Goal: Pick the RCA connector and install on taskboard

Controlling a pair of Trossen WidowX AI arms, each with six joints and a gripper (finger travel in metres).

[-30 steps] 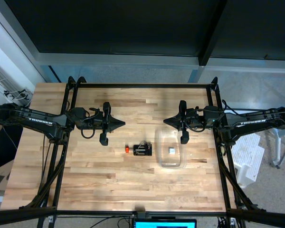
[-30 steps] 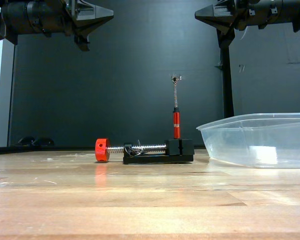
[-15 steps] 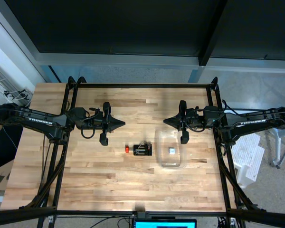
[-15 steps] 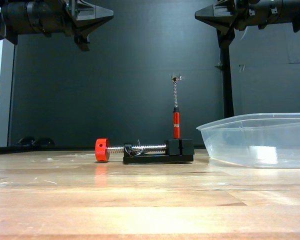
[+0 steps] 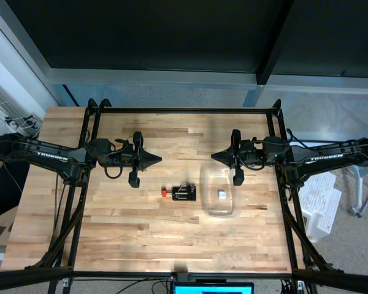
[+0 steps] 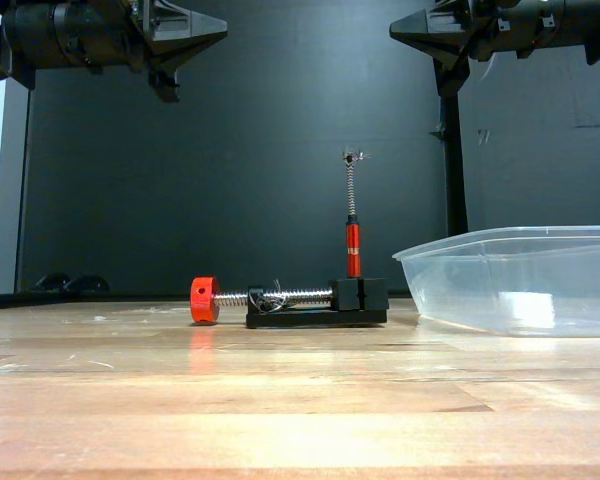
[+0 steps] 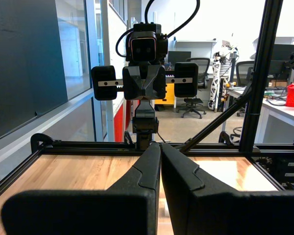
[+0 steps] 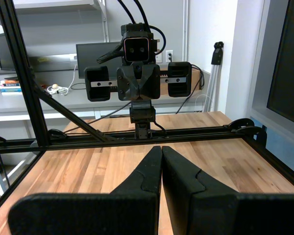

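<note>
Wooden planks form the table, which stands inside a black frame with a dark wall behind it. From the table's left edge, the left arm reaches inward and holds the left gripper level, high above the surface, with its tip pointing toward the right edge. The left wrist view shows both fingers pressed together along their length with nothing between them. Near the middle of the table, slightly toward the near edge, the taskboard lies flat, with its red knob at the end facing the left edge. A silvery coil spring runs from the knob to the black block, and a thin post, red below and spring above, stands upright on the block. Near the taskboard, on its right-edge side and apart from it, sits a clear plastic tray. The RCA connector rests on the tray floor near its centre, and neither gripper touches it. From the right edge, the right arm holds the right gripper level near the tray's far end, at about the same height as the left gripper, with its tip pointing toward the left edge. The two tips are well apart. The right gripper's fingers are likewise closed against each other and hold nothing.
</note>
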